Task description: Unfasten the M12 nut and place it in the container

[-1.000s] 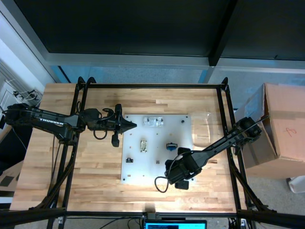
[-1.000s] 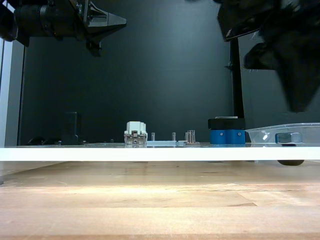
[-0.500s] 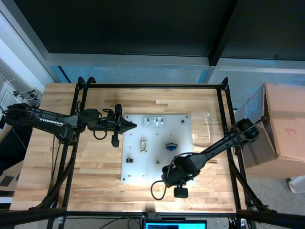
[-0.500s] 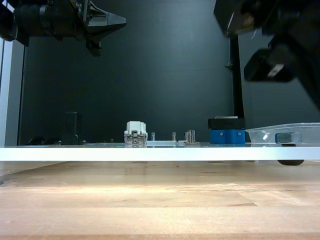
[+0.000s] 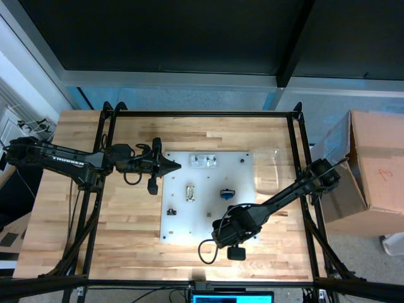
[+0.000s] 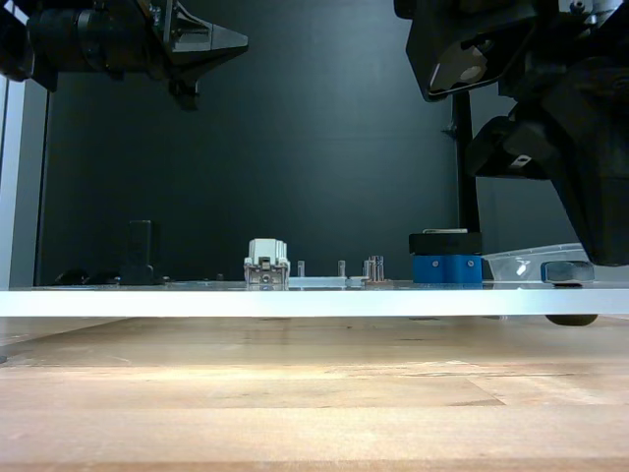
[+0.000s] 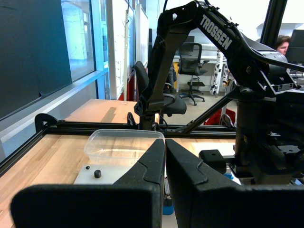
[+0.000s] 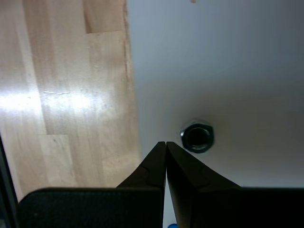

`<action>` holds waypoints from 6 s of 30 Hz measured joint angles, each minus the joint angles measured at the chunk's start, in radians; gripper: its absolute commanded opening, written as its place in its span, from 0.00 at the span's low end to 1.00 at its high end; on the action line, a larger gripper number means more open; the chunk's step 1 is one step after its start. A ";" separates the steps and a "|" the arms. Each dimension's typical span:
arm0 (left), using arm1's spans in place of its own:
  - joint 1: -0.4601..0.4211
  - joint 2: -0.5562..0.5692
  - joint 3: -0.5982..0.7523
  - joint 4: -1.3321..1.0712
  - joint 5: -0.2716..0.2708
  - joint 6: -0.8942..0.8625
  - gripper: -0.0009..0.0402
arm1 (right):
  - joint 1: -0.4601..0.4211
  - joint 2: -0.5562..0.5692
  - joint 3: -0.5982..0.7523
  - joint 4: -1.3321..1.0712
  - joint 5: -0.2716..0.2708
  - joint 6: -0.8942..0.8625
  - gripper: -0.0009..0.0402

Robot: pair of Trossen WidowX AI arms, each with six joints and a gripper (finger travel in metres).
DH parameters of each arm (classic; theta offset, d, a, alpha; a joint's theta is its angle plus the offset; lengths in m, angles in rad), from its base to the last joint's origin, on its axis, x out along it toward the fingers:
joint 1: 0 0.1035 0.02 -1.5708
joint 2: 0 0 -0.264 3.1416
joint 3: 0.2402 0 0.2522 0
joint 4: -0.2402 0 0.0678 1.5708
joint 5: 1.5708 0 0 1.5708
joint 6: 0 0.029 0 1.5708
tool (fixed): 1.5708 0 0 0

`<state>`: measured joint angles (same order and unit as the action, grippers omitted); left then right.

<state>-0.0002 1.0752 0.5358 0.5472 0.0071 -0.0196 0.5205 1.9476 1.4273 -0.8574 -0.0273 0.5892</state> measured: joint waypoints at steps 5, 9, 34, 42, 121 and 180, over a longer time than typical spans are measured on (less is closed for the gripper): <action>0.000 0.000 0.000 0.000 0.000 0.000 0.02 | 0.000 0.000 -0.004 -0.013 0.010 0.000 0.02; 0.000 0.000 0.000 0.000 0.000 0.000 0.02 | -0.002 0.000 -0.006 -0.014 0.010 0.000 0.02; 0.000 0.000 0.000 0.000 0.000 0.000 0.02 | -0.006 -0.059 0.003 -0.110 0.052 0.039 0.02; 0.000 0.000 0.000 0.000 0.000 0.000 0.02 | -0.005 -0.035 0.003 -0.043 -0.051 0.023 0.02; 0.000 0.000 0.000 0.000 0.000 0.000 0.02 | -0.006 0.023 0.027 -0.060 0.012 0.022 0.02; 0.000 0.000 0.000 0.000 0.000 0.000 0.02 | -0.010 0.053 0.068 -0.102 0.008 0.030 0.02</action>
<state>-0.0002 1.0748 0.5362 0.5476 0.0067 -0.0196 0.5106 2.0003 1.4956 -0.9592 -0.0193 0.6189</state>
